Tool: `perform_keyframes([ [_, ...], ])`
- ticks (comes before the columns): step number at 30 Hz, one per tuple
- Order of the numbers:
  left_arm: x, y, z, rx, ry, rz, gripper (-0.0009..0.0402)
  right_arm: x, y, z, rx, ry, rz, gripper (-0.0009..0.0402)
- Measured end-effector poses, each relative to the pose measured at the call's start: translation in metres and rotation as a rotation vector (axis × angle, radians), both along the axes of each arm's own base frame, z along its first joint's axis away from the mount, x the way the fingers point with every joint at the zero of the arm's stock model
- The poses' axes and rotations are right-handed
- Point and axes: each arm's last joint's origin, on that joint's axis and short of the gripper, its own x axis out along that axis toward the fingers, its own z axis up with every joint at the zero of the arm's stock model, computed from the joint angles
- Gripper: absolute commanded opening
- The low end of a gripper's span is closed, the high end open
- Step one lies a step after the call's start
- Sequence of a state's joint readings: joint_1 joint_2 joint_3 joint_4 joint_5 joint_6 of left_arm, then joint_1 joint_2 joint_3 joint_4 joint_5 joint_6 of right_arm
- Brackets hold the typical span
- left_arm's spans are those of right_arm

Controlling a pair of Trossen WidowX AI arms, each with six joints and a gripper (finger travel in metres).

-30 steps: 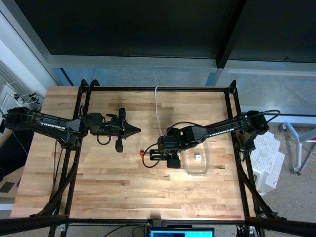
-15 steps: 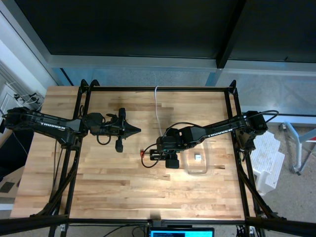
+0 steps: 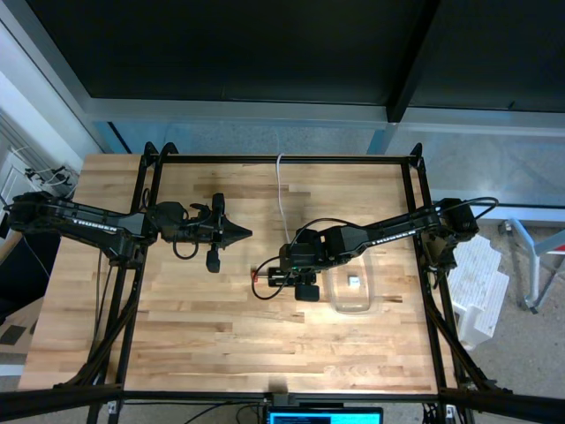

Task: Remove the power plug from the receptacle and place in the container

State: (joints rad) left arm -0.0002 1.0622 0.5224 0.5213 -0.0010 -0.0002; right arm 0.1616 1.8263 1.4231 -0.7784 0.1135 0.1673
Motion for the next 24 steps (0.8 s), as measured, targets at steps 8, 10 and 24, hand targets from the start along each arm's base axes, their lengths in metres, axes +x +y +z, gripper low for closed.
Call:
perform_keyframes([
  [8, 0.0, 0.0, 0.0, 0.0, 0.0, 0.0, 0.0, -0.0002, -0.0002, -0.0003, -0.001, 0.002, 0.0, 0.0035],
  [10, 0.0, 0.0, 0.0, 0.0, 0.0, 0.0, 0.0, -0.0002, -0.0002, -0.0003, -0.001, 0.002, 0.0, 0.0018],
  [24, 0.0, 0.0, 0.0, 0.0, 0.0, 0.0, 0.0, -0.0003, -0.0002, -0.0004, -0.001, 0.003, -0.001, -0.0001],
])
